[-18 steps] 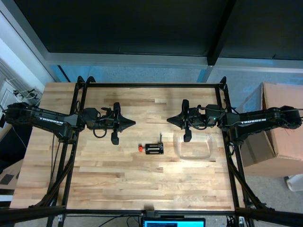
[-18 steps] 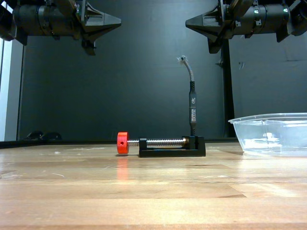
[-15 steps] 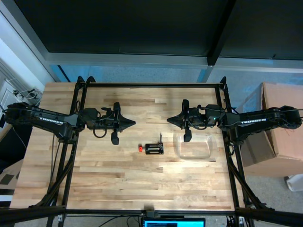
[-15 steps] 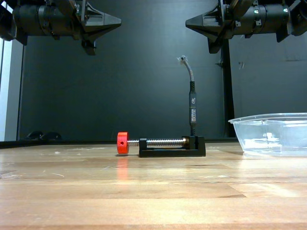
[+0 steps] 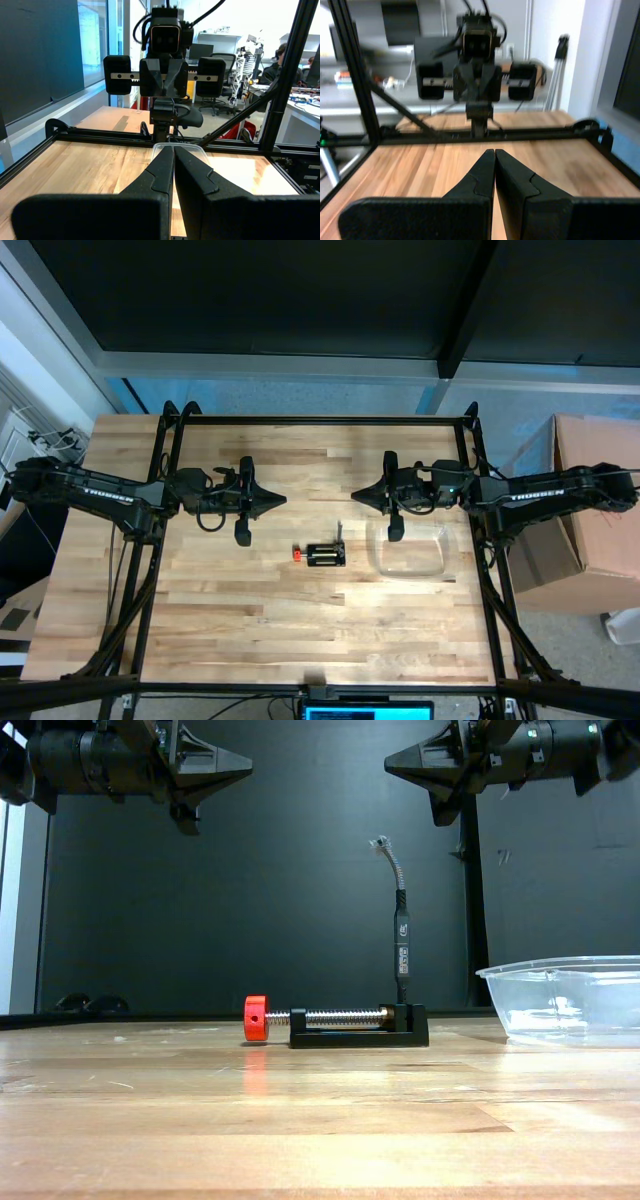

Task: Remove the USB-C connector from the USB-C receptacle and place in the container

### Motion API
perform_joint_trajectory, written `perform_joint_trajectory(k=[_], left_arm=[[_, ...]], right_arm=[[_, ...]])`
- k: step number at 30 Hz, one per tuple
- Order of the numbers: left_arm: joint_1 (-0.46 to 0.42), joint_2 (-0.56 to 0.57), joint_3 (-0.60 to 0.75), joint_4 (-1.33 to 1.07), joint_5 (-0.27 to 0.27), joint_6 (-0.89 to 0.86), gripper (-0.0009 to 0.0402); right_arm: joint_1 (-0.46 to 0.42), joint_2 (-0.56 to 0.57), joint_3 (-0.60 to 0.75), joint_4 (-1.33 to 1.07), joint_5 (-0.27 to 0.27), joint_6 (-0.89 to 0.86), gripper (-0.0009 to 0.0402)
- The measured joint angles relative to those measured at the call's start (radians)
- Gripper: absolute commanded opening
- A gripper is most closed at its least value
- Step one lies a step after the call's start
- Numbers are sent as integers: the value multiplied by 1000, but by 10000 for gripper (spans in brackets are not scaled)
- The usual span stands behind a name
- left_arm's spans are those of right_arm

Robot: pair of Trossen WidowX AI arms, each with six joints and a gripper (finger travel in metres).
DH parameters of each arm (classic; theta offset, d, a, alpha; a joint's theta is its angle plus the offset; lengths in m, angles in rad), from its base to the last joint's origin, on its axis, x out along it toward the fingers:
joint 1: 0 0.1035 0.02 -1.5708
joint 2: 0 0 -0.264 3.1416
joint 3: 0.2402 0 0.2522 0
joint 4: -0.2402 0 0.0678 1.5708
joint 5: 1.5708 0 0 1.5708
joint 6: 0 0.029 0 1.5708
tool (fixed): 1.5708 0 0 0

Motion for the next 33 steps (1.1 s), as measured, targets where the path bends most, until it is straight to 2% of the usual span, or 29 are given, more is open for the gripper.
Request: perform_joint_trajectory(k=[6,11,13,19,22,28,33], left_arm=[[0,0,0,0,0,0,0],[0,0,0,0,0,0,0],[0,0,0,0,0,0,0],[0,0,0,0,0,0,0],[0,0,0,0,0,0,0],[0,0,0,0,0,0,0],[0,0,0,0,0,0,0]], right_arm=[[49,31,192,-422,10,0,0],[107,108,368,-745,63,13,0],[123,144,429,-844,69,27,0],[156,251,588,-1044,72,64,0],[172,309,672,-1158,97,64,0],[190,421,830,-1358,111,64,1],[195,483,904,-1442,116,64,30]])
